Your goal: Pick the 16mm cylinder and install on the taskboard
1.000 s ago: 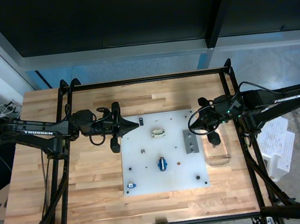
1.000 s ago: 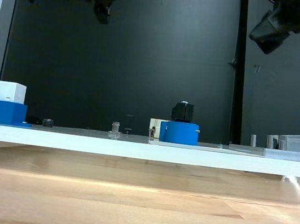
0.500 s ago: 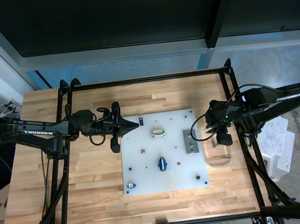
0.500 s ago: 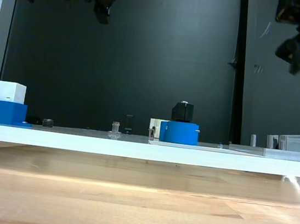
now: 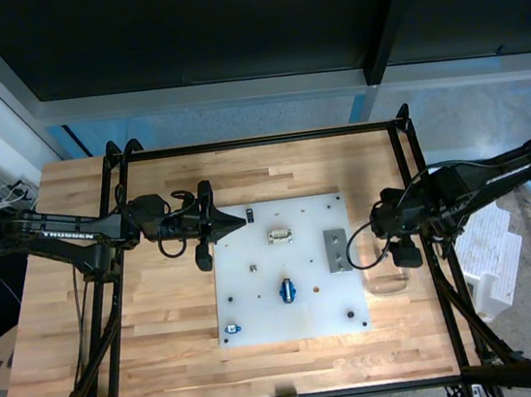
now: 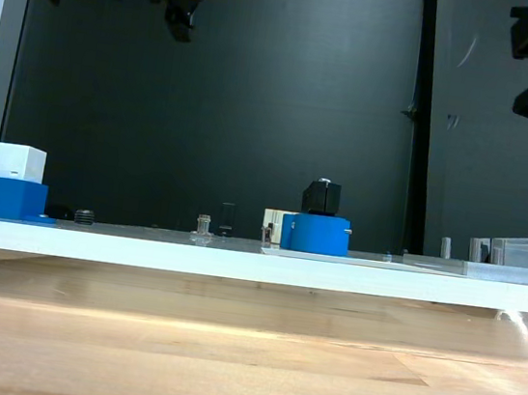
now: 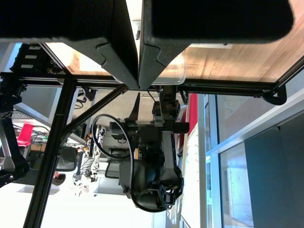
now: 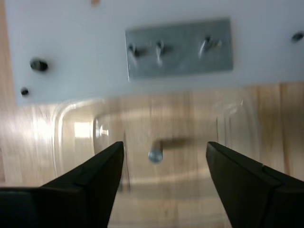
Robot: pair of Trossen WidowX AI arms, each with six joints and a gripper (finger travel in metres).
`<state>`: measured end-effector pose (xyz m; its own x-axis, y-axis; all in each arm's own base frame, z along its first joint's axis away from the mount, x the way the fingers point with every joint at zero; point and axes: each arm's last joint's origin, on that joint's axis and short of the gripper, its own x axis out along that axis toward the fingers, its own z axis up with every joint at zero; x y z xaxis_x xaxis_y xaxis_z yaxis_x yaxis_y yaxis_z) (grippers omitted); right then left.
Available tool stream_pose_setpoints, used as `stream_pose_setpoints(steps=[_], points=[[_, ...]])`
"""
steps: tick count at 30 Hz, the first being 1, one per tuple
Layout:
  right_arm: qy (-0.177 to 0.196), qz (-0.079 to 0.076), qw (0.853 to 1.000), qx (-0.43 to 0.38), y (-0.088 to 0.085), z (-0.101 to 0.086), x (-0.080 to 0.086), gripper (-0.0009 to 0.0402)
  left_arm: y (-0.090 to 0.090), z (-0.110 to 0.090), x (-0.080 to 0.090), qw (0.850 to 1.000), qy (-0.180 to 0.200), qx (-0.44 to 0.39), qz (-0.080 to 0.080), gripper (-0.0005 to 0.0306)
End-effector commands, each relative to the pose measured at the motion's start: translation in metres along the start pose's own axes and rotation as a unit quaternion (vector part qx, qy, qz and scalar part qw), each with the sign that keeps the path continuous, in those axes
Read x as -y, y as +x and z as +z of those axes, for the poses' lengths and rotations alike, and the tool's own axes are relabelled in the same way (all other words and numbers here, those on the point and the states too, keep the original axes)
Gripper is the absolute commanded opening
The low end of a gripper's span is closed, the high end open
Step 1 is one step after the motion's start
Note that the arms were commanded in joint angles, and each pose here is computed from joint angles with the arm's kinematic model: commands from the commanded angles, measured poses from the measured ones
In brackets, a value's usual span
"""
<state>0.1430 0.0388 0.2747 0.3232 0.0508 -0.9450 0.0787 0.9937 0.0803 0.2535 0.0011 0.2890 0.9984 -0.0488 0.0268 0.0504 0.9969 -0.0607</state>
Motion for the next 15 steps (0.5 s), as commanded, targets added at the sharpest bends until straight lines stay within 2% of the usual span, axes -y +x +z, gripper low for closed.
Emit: stream_pose_setpoints(steps=[1, 6, 9, 10, 15], points=[[0.006, -0.009, 1.000, -0.025, 0.005, -0.002, -0.002, 0.0275, 0.000, 0.000, 0.000, 1.000, 0.000, 0.000, 0.000, 0.0000], [0.012, -0.024, 0.998, -0.059, 0.016, 0.000, -0.005, 0.0294, 0.000, 0.000, 0.000, 1.000, 0.000, 0.000, 0.000, 0.0000], [-0.002, -0.049, 0.996, -0.074, 0.026, 0.001, -0.009, 0.0296, 0.000, 0.000, 0.000, 1.000, 0.000, 0.000, 0.000, 0.0000], [-0.007, -0.052, 0.995, -0.079, 0.029, 0.001, -0.010, 0.0296, 0.000, 0.000, 0.000, 1.000, 0.000, 0.000, 0.000, 0.0000], [-0.025, -0.049, 0.995, -0.083, 0.039, -0.003, -0.016, 0.0295, 0.000, 0.000, 0.000, 1.000, 0.000, 0.000, 0.000, 0.0000]])
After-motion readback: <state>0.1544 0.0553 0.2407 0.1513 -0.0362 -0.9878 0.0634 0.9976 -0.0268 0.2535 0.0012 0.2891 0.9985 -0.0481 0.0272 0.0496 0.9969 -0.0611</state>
